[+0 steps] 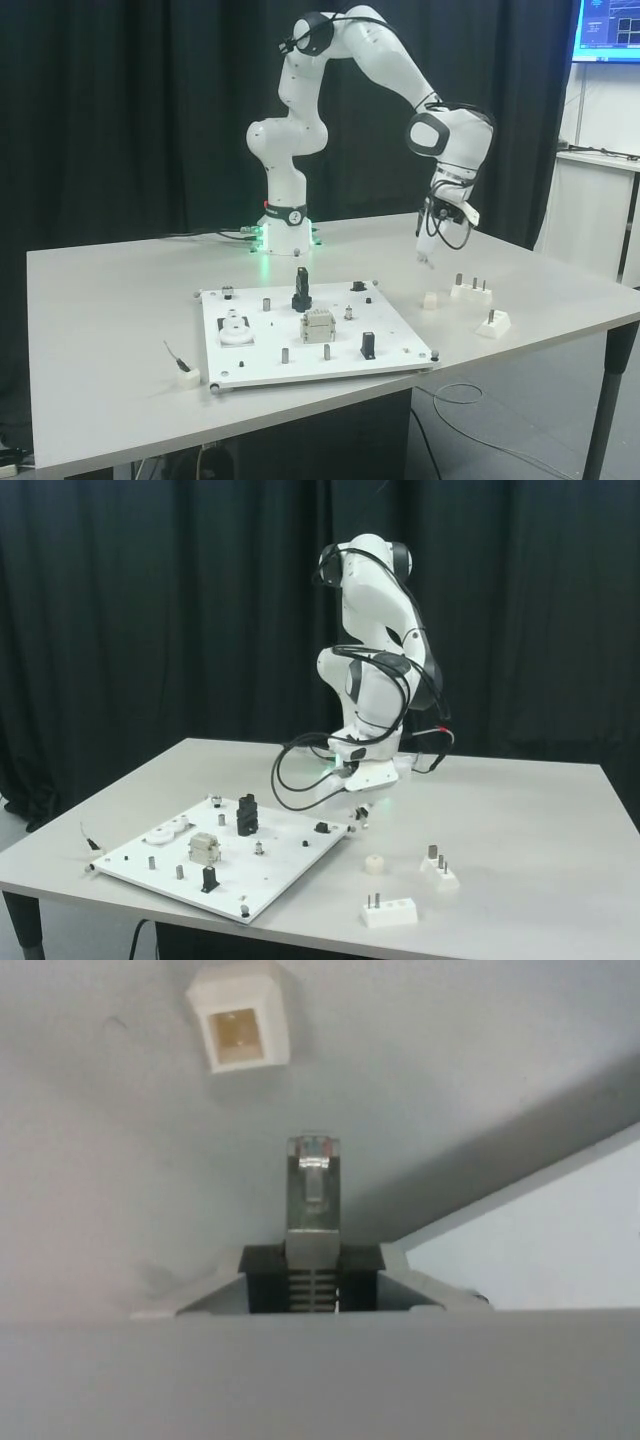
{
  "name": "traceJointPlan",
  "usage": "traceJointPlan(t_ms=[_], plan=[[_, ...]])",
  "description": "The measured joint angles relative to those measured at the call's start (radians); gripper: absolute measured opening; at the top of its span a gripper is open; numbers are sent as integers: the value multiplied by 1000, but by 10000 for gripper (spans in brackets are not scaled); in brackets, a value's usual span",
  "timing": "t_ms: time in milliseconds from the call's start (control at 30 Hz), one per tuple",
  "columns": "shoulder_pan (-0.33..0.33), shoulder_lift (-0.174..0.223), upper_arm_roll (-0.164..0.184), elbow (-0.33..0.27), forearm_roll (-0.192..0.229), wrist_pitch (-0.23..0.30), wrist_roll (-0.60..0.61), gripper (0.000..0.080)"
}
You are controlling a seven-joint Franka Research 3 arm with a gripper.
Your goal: Place Ethernet.
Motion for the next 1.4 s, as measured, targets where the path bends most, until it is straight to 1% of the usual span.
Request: traceJointPlan(t_ms=[133,333,533,633,800,967,1233,1400], plan=[[-1,-1,-4,3,0,-1,21,100],[-3,-1,-5,11,0,-14,110,100],[-4,-1,-5,22,14,-42,283,100],[-5,-1,-5,24,29,-51,363,100],[-9,2,-5,30,81,-66,477,100],[-16,11,-10,38,147,-68,565,100],[-18,42,-42,56,261,-68,697,100],[-18,62,-61,68,329,-83,735,100]])
